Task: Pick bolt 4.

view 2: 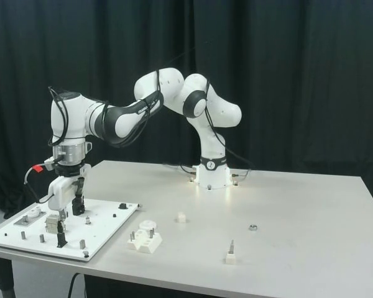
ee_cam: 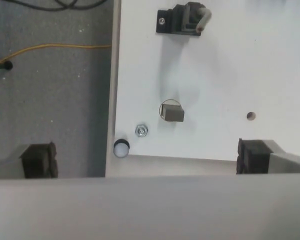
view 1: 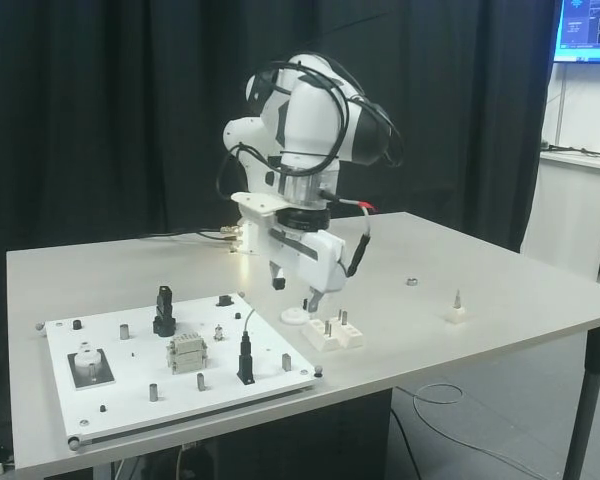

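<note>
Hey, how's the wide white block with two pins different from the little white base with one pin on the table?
The wide block carries two upright pins, while the little base carries one. The wide block is the broader of the two. The wide block sits close to the white board, and the little base stands well away from it, alone. Both are white and rest on the grey table.

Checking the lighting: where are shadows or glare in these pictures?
Wrist view: soft shadows fall on the white board beside the black clip and grey block. First room view: a lit screen glows. Second room view: glare on the table by the arm's base.
</note>
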